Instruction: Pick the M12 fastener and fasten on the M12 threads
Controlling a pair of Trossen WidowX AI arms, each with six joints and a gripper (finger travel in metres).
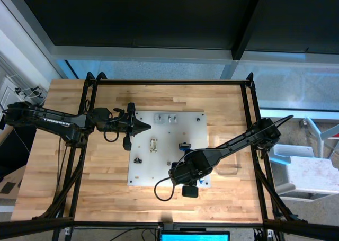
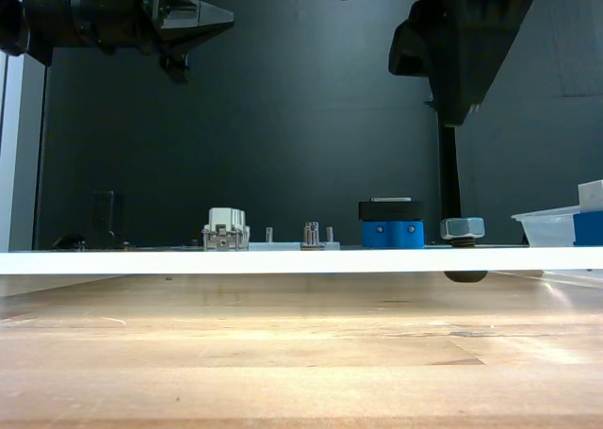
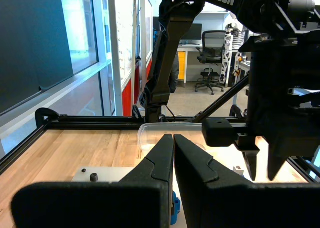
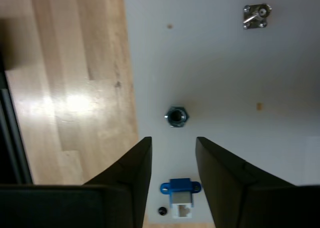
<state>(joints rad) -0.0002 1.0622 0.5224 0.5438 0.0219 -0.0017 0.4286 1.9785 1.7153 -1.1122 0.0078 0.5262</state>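
The M12 fastener, a small silver hex nut (image 2: 462, 228), sits on its black stud near the white board's (image 1: 143, 167) near right edge. The right wrist view shows the nut (image 4: 176, 116) from above, dark in its centre. My right gripper (image 4: 172, 140) hangs over the board above the nut. It is open, with nothing between its fingers (image 4: 135, 163), and the nut lies just beyond the tips. In the high view the right gripper (image 1: 179, 173) covers the nut. My left gripper (image 1: 145, 126) hovers shut over the board's far left edge, holding nothing.
A clear tray (image 1: 228, 161) lies right of the board. A blue connector (image 4: 180, 193) sits close to the nut, and a silver connector (image 4: 256, 15) lies farther off. A blue block (image 2: 390, 233) and a white connector (image 2: 226, 231) stand on the board. Black frame bars surround the table.
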